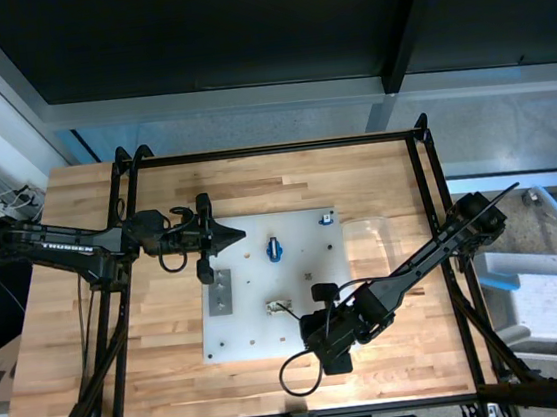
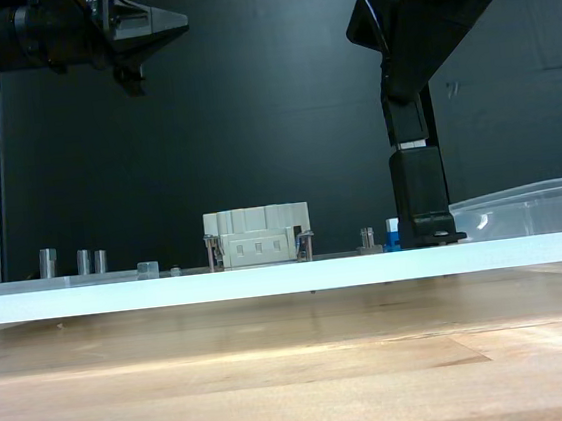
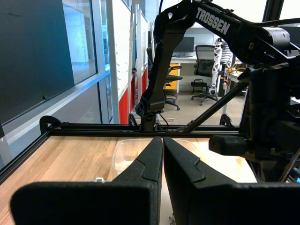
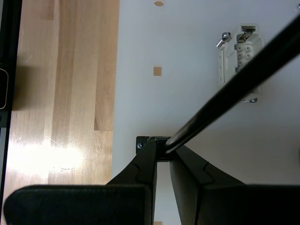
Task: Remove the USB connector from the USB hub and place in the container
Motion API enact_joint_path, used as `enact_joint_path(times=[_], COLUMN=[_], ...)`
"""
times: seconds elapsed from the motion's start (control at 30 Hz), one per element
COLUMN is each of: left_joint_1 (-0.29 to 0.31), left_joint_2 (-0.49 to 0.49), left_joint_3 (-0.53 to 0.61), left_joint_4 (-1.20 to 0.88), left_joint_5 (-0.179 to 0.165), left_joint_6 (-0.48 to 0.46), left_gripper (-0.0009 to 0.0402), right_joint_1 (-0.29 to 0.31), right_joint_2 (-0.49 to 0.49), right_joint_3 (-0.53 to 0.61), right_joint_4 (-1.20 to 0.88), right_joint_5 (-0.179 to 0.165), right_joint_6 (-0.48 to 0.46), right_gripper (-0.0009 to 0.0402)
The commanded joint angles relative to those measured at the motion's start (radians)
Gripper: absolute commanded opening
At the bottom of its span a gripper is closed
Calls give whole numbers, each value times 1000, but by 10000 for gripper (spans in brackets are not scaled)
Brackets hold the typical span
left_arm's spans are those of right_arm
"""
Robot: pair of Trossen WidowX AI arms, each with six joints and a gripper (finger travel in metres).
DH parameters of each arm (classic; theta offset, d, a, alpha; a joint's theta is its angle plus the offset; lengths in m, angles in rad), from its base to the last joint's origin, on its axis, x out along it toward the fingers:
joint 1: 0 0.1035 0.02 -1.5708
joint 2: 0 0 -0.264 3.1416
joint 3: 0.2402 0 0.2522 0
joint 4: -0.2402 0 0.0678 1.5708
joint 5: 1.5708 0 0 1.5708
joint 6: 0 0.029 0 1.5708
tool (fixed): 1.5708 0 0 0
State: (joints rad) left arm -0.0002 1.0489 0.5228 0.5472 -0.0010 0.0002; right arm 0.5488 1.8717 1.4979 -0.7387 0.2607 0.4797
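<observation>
Currently the right claw [image 4: 162, 151] stands upright over the near right part of a flat white board [image 1: 262, 331] on a pale wooden surface [image 1: 177, 381], its tips down at board level. Its fingers are drawn almost together and appear to pinch the plug end of the thin black USB connector [image 4: 220, 96] where it meets the tiny black boxy USB hub [image 4: 144, 140]. The cable slants away from the tips, crossing in front of a beige-metal rectangular connector [image 4: 243, 51]. The plug looks not yet pulled out.

The clear plastic rectangular container [image 1: 371, 238] sits empty just beside the board's right edge, toward the far side and well apart from this claw. The left claw [image 1: 240, 236] hovers high over the board's far left, fingers pressed together, holding nothing.

Several things could go wrong. The narrow grip could slide off a tight plug. A pull off the plug's line could jam it or wrench the hub. The trailing cable could snag on the beige connector, or drape over the container's rim and drag the plug back out.
</observation>
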Motion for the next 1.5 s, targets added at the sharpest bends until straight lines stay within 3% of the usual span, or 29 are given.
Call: enact_joint_path(times=[0.03, 0.3, 0.53, 0.73, 0.97, 1.07, 1.17, 1.5], left_joint_1=[0, 0, 0, 0, 0, 0, 0, 0], left_joint_2=[0, 0, 0, 0, 0, 0, 0, 0], left_joint_3=[0, 0, 0, 0, 0, 0, 0, 0], left_joint_4=[0, 0, 0, 0, 0, 0, 0, 0], left_joint_5=[0, 0, 0, 0, 0, 0, 0, 0], left_joint_6=[0, 0, 0, 0, 0, 0, 0, 0], left_gripper=[1, 1, 1, 1, 1, 1, 1, 1], right_joint_1=[7, 37, 64, 87, 95, 95, 90, 59], right_joint_2=[-5, -58, -99, -123, -128, -129, -124, -79], right_joint_3=[-10, -118, -167, -216, -234, -226, -201, -114], right_joint_4=[3, 119, 158, 209, 238, 233, 198, 85], right_joint_5=[10, 40, 117, 140, 137, 103, 99, 30], right_joint_6=[11, 50, 73, 100, 106, 103, 82, 9], right_gripper=[0, 0, 0, 0, 0, 0, 0, 0])
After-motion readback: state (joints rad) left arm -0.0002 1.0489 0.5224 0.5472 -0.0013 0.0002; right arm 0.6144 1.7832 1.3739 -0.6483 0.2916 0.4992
